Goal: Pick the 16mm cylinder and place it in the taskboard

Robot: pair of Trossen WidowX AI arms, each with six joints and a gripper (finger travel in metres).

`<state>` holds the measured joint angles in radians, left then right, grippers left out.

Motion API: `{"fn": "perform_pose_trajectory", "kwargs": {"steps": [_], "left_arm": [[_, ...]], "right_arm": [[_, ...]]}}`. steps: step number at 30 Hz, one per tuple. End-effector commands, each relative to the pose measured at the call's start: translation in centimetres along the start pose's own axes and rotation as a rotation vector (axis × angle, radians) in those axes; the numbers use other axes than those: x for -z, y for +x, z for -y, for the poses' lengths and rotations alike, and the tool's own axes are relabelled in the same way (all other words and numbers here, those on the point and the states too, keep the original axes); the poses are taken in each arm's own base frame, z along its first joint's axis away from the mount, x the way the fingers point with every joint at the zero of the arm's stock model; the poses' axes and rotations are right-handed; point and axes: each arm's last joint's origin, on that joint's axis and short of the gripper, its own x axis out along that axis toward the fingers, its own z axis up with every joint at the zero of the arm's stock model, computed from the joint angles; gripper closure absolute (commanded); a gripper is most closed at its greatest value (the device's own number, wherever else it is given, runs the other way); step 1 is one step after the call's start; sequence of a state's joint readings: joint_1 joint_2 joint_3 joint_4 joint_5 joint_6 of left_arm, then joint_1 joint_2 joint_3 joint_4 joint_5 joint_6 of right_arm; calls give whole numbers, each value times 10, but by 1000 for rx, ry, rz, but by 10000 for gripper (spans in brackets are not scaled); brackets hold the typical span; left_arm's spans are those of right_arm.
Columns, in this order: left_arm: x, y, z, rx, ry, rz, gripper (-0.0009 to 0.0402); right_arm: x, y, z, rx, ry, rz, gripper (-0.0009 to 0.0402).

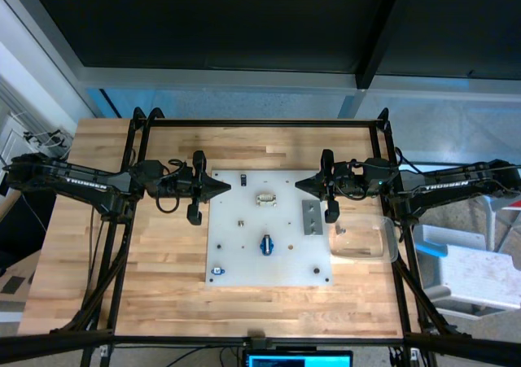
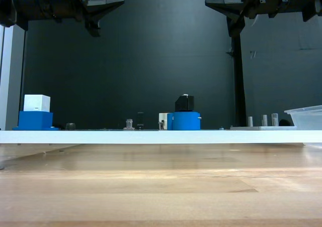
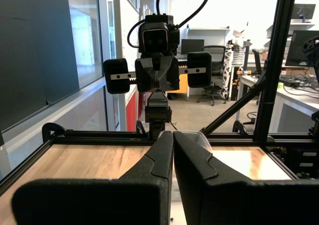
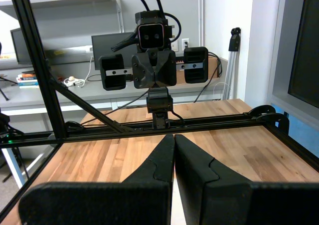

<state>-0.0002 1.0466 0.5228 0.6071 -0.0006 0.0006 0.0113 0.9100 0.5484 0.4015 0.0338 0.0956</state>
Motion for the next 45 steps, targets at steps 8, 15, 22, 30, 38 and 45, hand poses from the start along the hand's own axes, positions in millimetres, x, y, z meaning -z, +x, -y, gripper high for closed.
{"fn": "perform_pose_trajectory", "kwargs": {"steps": [8, 15, 22, 30, 38, 45], "left_arm": [[0, 0, 0, 0, 0, 0, 393], [0, 0, 0, 0, 0, 0, 393], [0, 0, 0, 0, 0, 0, 393], [0, 0, 0, 0, 0, 0, 393], [0, 0, 0, 1, 0, 0, 393], [0, 0, 0, 0, 0, 0, 393]], "right_arm": [[0, 0, 0, 0, 1, 0, 393], [0, 0, 0, 1, 74, -2, 393], [-2, 1, 0, 23, 92, -158, 393], [-19, -3, -2, 48, 84, -358, 393], [-35, -16, -4, 73, 77, -572, 393], [-41, -23, -5, 94, 74, -768, 393]]}}
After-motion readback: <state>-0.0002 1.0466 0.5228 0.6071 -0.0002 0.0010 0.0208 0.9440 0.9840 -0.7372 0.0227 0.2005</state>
